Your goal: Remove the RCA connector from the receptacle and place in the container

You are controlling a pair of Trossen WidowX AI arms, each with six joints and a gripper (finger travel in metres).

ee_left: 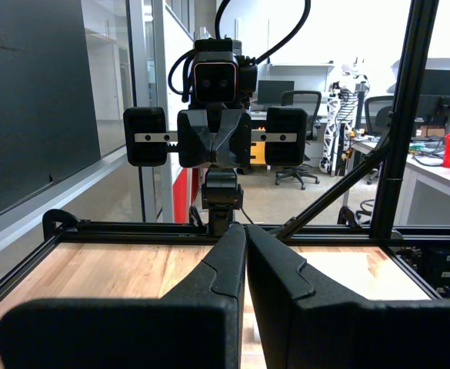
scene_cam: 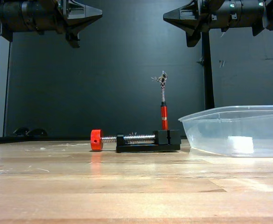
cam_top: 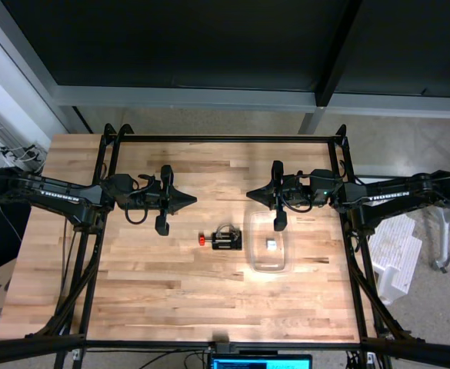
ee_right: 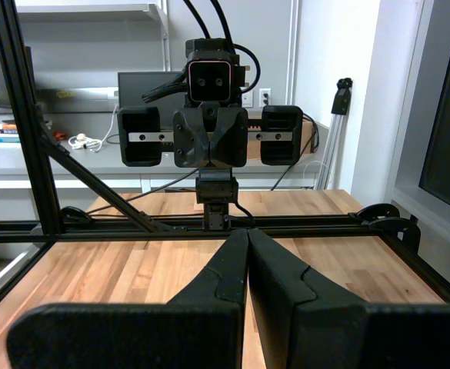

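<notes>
Hanging above the table (cam_top: 132, 277), left hand (cam_top: 194, 201) and right hand (cam_top: 248, 194) sit pinched together, empty; container (scene_cam: 206, 135) edge cropped.

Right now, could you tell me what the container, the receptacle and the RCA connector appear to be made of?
The container looks like clear glossy plastic with see-through walls. The receptacle seems matte black, metal or plastic, with a shiny threaded screw. The RCA connector, upright in it, shows a glossy red sleeve, perhaps plastic, under twisted wire. The left gripper and right gripper hang shut high overhead.
</notes>
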